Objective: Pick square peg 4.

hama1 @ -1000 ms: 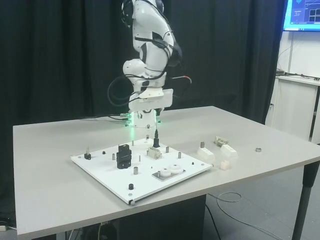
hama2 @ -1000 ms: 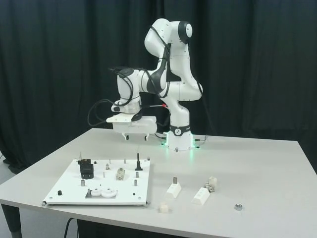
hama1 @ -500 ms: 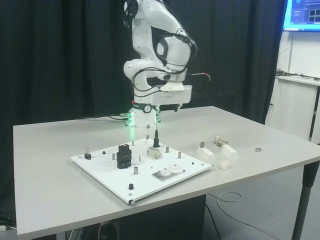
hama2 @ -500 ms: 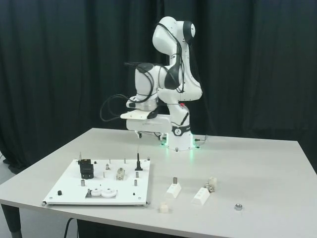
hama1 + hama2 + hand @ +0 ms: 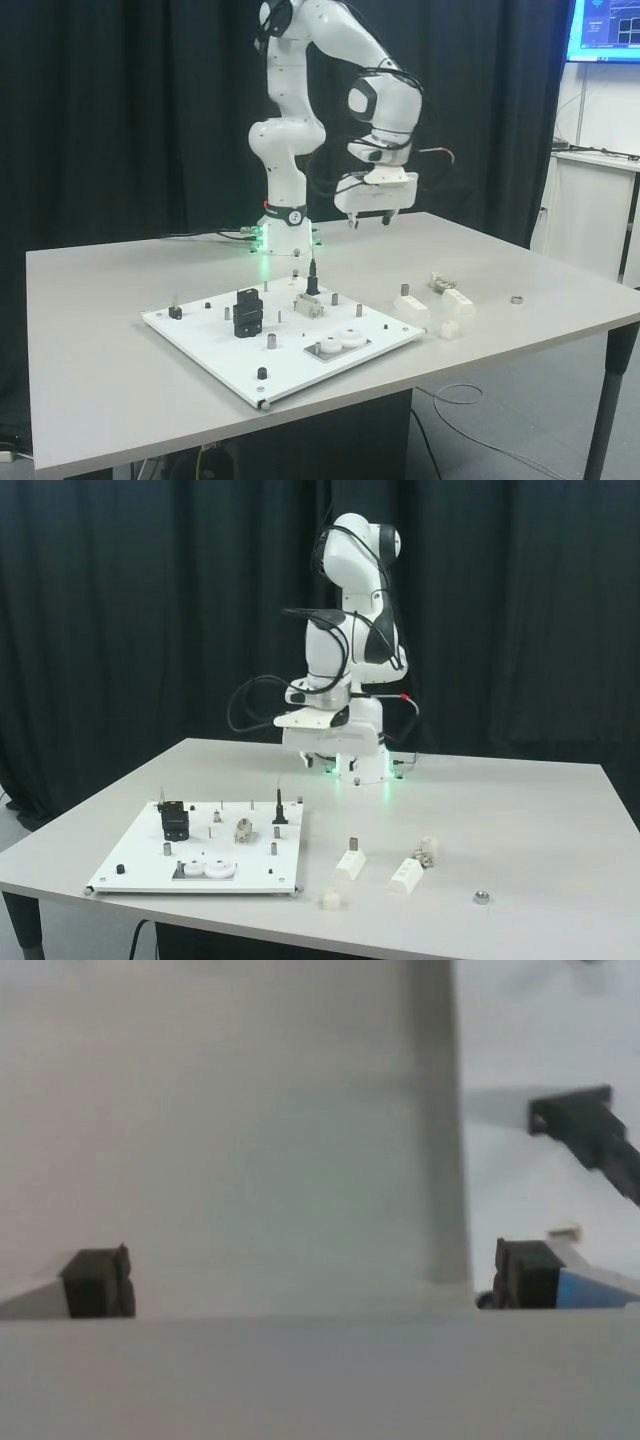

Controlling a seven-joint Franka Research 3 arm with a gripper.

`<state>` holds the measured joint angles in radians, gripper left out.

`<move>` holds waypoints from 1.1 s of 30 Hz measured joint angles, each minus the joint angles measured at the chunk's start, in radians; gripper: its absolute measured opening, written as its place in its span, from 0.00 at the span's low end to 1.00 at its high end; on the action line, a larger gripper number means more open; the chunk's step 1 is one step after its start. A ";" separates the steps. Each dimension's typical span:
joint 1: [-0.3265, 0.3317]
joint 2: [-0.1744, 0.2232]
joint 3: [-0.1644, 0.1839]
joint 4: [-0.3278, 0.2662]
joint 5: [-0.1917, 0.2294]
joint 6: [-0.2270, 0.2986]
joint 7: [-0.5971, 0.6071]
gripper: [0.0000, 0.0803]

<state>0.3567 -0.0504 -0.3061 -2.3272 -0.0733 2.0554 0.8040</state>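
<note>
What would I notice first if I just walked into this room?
The tall white robot arm at the back of the grey table, with green lights glowing at its foot. Its pincer hangs high in the air, holding nothing. Nearer the front lies a white board dotted with small pegs and black parts.

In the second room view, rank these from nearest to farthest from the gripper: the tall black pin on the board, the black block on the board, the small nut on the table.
Measured from the gripper:
1. Tall black pin, at the white board's back edge, nearest below it.
2. Black block, at the board's far side from the loose parts.
3. Small nut, alone near the table's front edge.
</note>
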 joint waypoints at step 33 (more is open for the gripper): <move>0.043 0.357 0.022 0.220 0.187 0.045 0.132 1.00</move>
<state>0.3996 0.3061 -0.2837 -2.1072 0.1136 2.1001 0.9362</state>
